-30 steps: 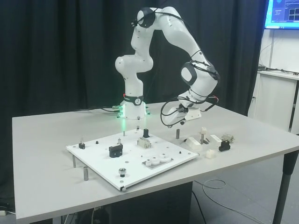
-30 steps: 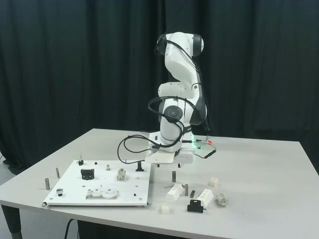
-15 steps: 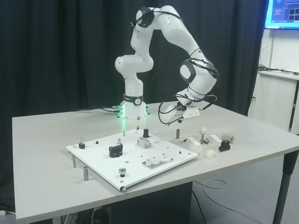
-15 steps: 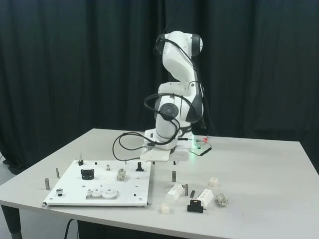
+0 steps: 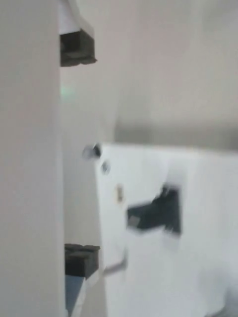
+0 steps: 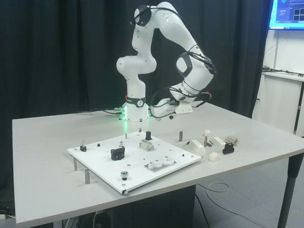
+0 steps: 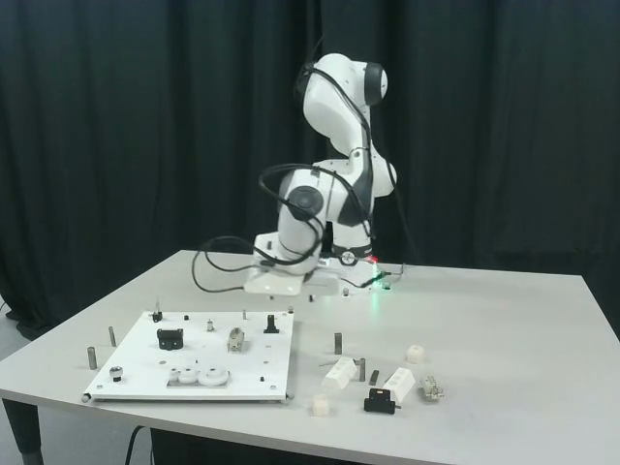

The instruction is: Remove round peg 2.

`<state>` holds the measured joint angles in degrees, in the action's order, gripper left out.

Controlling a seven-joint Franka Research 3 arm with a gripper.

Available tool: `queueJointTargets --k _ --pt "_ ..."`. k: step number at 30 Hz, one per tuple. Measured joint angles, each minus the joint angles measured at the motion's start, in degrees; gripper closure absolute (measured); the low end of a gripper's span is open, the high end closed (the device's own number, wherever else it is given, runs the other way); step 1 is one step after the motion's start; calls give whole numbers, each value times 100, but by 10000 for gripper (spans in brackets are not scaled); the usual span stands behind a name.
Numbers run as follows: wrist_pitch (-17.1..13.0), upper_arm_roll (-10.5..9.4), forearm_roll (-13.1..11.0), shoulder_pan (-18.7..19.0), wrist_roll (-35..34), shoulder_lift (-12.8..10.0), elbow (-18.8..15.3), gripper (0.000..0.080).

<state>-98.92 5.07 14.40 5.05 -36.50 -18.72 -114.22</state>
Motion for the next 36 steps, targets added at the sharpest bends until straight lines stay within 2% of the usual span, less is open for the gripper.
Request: queueJointTargets --k 6,11,20,24,29,36 --pt "89 34 308 -405 304 121 -55 3" --pt "-7 226 424 -688 685 192 -184 3" --pt "-644 961 418 -782 1395 239 -521 3" --pt "-948 1209 392 -783 1628 278 -730 3" --pt "-1229 1400 337 -782 1720 358 -1016 3" --pt "-1551 1486 241 -782 1729 514 -1445 3"
